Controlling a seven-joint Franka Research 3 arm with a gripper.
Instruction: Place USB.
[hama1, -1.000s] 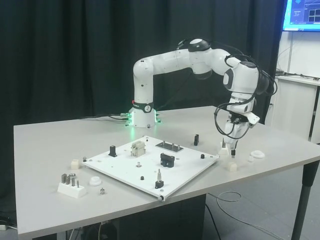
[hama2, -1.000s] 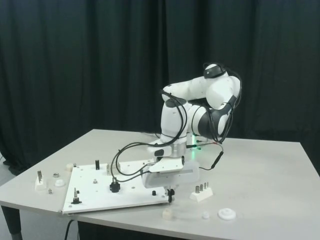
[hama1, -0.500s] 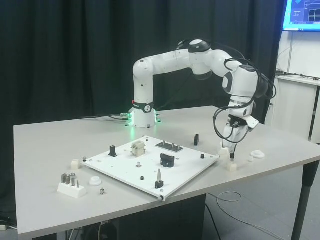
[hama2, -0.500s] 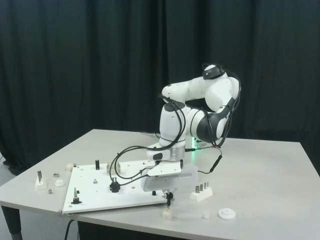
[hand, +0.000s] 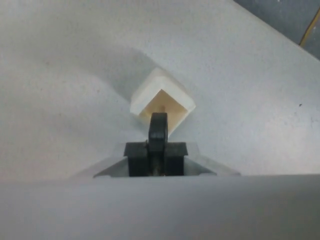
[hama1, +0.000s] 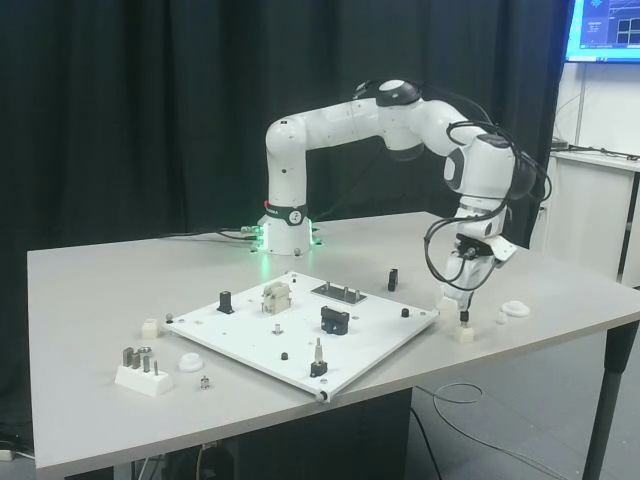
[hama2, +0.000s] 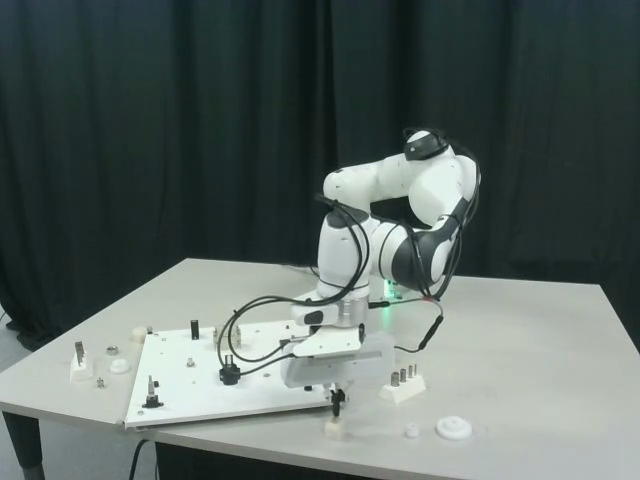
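USB plug (hand: 158, 131) held just above its small white holder (hand: 162, 100).

Your gripper (hand: 156, 159) has its black fingers closed on the plug's body, beside the white board (hama1: 300, 335) near the table (hama1: 90, 300) edge. Expect a light, rigid, smooth piece; keep hold of its flat sides so it cannot twist as you seat it.

At centre frame a white arm (hama1: 400, 115) reaches from its base (hama1: 285, 232) toward the right, its gripper (hama1: 463, 312) pointing down just above a small white holder (hama1: 464, 332) on the grey table (hama1: 90, 300). A white board (hama1: 300, 330) with black fittings lies left of it. A white ring (hama1: 514, 309) sits at far right.
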